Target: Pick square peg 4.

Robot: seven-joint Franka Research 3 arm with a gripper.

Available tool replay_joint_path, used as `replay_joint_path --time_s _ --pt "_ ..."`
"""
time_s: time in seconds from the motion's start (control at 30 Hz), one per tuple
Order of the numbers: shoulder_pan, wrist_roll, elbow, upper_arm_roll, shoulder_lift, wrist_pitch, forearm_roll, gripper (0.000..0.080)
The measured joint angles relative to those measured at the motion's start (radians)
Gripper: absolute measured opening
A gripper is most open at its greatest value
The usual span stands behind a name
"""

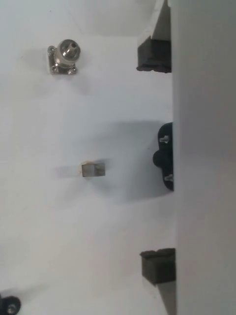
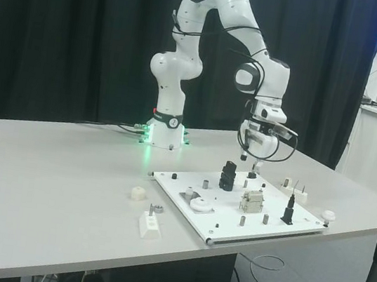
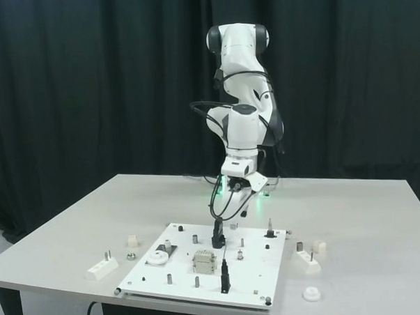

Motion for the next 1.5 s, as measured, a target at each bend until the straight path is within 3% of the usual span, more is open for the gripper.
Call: replay_joint_path --time_s 0.67,0.93,1.5 --pt "0.000 0.059 0.000 0.006 -0.014 -0.018 0.002 0.0800" --pt "0.001 0.242 0.006 0.029 -0.015 -0.013 0.014 0.0800" --pt "0.001 0.602 0.016 0.133 -0.015 0.032 0.014 0.0800"
